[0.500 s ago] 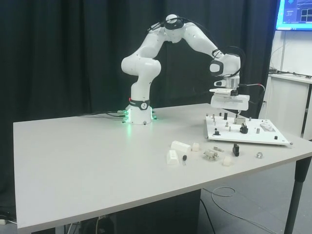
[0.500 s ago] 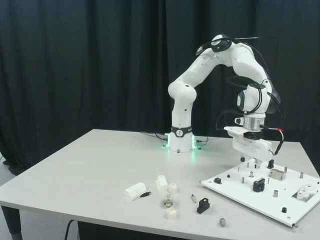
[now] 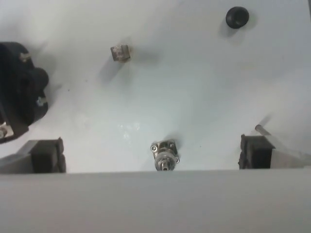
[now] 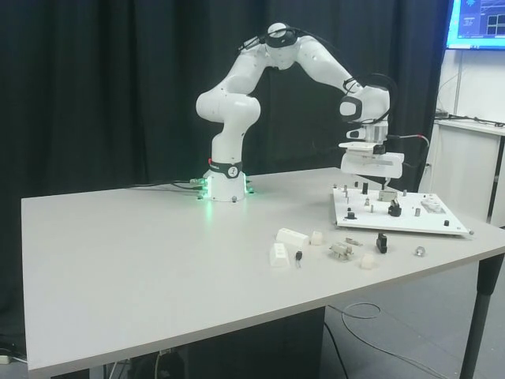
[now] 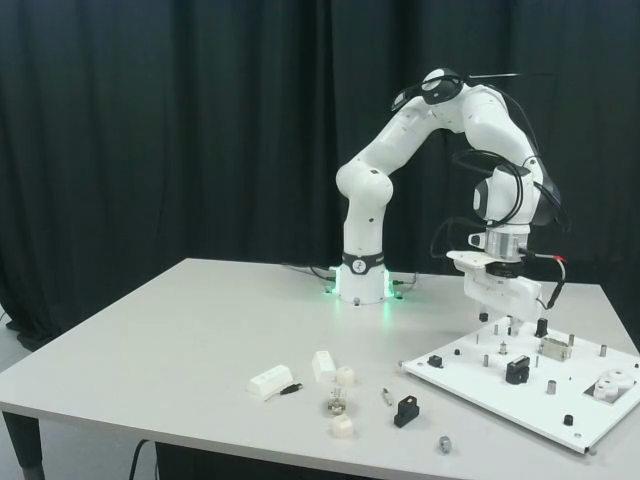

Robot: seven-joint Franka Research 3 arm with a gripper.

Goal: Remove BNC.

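Over the white board (image 4: 410, 224) at the far right of the grey tabletop (image 4: 158, 253) we see the claw (image 4: 371, 175) hanging above the parts, touching nothing. Wrist view: both black fingertips (image 3: 46, 155) sit wide apart, so released, nothing between them. BNC connector (image 3: 165, 155) stands upright on the board, roughly midway between the fingertips, still mounted. Also on the board in wrist view: small square metal part (image 3: 120, 52), round black knob (image 3: 237, 17), large black part (image 3: 22, 87) at the edge. Loose on the tabletop beside the board we note white blocks (image 5: 272, 381), a black clip (image 5: 406, 409), a small metal piece (image 5: 444, 443). Arm base glows green (image 5: 362, 292).
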